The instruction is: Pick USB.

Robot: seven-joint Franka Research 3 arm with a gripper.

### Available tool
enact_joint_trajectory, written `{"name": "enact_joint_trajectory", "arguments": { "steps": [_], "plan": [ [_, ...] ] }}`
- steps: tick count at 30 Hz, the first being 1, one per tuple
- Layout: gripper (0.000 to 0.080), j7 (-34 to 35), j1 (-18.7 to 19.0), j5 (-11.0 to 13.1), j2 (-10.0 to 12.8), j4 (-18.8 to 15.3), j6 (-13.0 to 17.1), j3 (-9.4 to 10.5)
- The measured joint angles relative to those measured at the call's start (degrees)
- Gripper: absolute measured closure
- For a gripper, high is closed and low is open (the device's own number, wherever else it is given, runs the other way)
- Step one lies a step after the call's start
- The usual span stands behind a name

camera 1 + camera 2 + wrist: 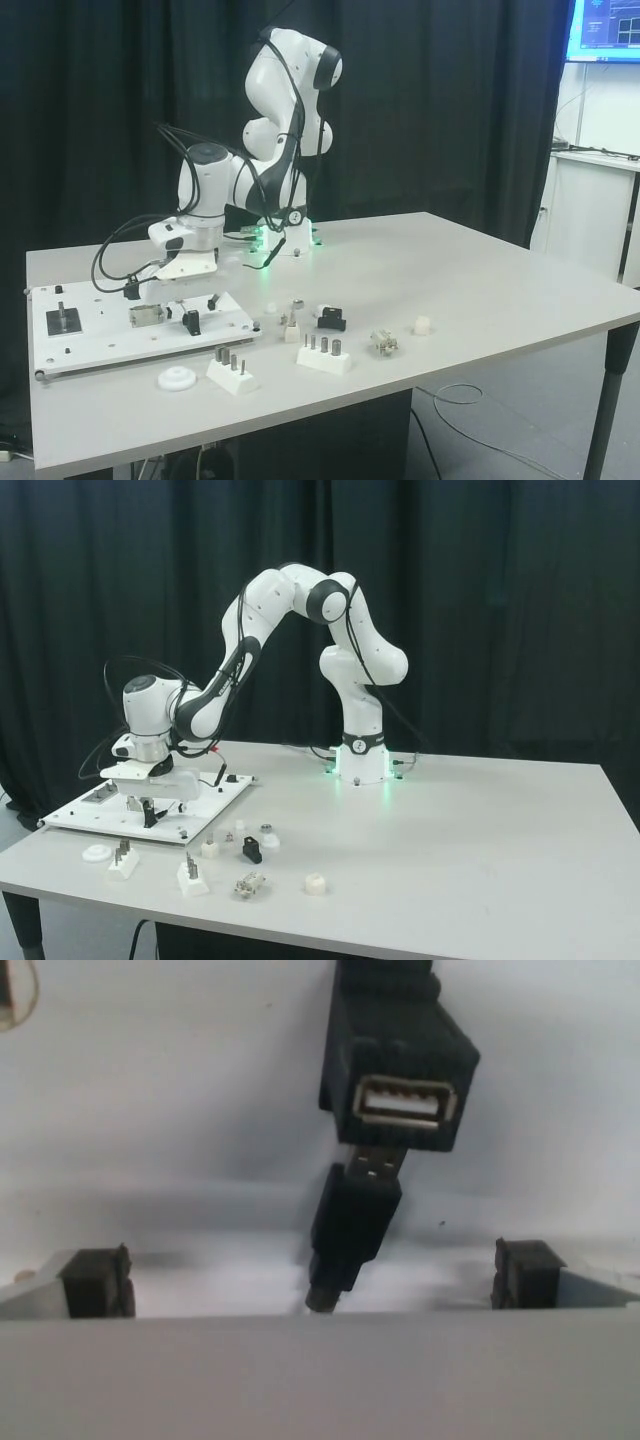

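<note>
In the wrist view a black USB plug [352, 1215] points its metal tip at a black socket block [400, 1060] with a metal-rimmed port, and the tip sits just outside the port. My gripper [310, 1278] is open, with one black finger pad [95, 1282] on each side of the plug and wide gaps to it. Neither pad touches the plug. In the room views the gripper [200, 308] [146, 805] hangs low over the white board [90, 340], and the plug is too small to make out there.
In front of the board on the grey table lie a white gear [174, 377], two white peg blocks [232, 372] [322, 352], a small black piece [331, 318], a metal connector [383, 342] and a white cube [423, 324]. Black cables trail from my wrist [120, 255].
</note>
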Motion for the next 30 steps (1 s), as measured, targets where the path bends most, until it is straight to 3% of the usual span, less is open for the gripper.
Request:
{"name": "enact_joint_trajectory", "arguments": {
  "steps": [30],
  "plan": [
    [0.0003,0.0,-0.3,1.8,1.5,0.1,1.8,0.0]
  ]
}}
